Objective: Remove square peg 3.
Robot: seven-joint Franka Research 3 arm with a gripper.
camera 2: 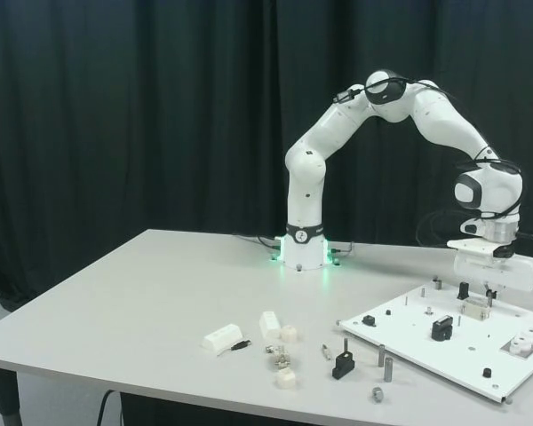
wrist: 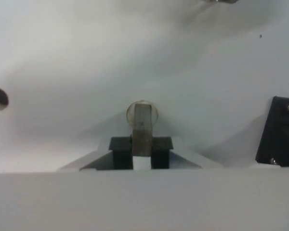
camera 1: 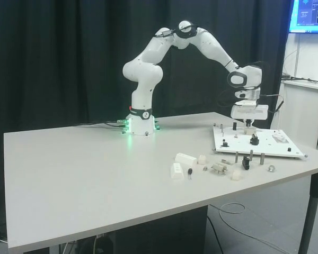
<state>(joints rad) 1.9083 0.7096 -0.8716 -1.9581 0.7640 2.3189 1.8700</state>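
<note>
- Gripper (wrist: 141,159) clenched on square peg 3 (wrist: 142,127), held over the white board (camera 1: 265,147).
- Risk: thin grip; a tilted pull could let it slip.

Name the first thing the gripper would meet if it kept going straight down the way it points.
The gripper is shut on the square peg; straight below lies the white board, probably met first.

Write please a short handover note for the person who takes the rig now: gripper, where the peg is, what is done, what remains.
Gripper: shut on the square peg, low over the far side of the white board.
Peg: upright between the fingers, its end at a round hole in the board; whether it is fully out cannot be told.
Done: peg grasped.
Left: lift it clear, then probably set it on the grey table.
</note>
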